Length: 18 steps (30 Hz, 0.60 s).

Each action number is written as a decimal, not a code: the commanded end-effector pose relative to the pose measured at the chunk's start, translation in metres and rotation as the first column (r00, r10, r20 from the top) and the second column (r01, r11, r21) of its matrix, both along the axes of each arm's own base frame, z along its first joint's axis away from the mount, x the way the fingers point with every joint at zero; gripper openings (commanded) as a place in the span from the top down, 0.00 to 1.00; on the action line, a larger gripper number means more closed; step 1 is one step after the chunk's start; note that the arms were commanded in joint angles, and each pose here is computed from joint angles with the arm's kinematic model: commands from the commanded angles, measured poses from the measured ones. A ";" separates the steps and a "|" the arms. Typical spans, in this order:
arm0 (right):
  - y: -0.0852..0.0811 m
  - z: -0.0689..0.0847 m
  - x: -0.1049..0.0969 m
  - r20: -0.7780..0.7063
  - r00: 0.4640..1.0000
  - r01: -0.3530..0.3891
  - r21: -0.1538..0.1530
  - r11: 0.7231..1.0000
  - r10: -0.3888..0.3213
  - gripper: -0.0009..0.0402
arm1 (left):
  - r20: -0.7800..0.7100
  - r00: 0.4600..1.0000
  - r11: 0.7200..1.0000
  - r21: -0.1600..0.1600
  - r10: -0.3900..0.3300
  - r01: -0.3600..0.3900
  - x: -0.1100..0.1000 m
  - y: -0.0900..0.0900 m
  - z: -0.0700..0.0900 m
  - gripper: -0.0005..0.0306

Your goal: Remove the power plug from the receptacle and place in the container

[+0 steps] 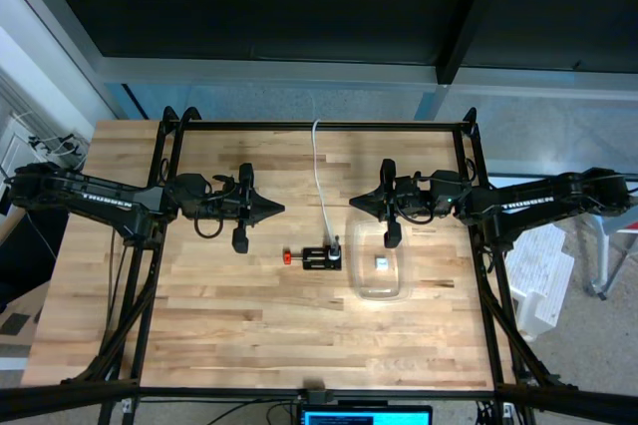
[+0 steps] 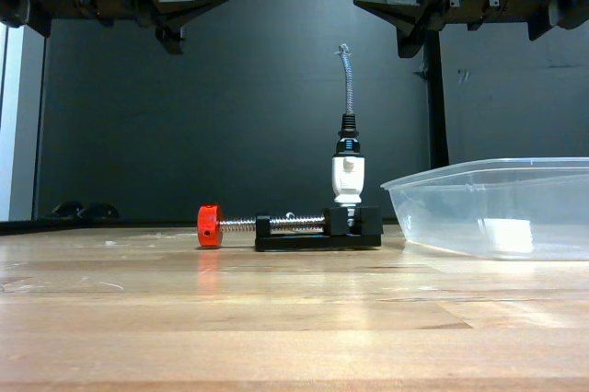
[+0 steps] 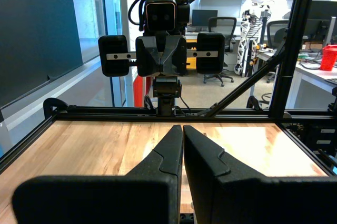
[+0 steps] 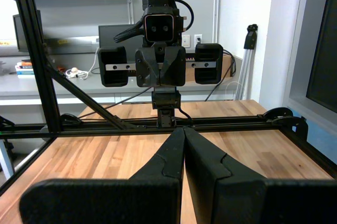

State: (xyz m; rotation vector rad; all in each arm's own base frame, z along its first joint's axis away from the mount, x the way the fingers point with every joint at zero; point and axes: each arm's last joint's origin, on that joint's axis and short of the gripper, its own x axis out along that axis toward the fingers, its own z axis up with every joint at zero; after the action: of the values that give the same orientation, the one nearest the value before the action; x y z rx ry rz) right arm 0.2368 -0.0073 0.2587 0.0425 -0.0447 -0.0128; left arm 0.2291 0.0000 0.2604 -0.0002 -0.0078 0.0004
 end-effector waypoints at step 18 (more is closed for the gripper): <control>0.001 0.004 0.007 -0.239 0.971 -0.015 0.045 0.999 0.026 0.98 | 0.000 1.000 1.000 0.000 0.000 0.000 0.000 0.000 0.000 0.98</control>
State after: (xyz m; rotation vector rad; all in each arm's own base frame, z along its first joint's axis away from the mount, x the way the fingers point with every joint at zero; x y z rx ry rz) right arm 0.2424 -0.0062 0.2611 0.0914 0.1370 0.0028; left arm 0.2291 0.0000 0.2606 -0.0002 -0.0082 0.0004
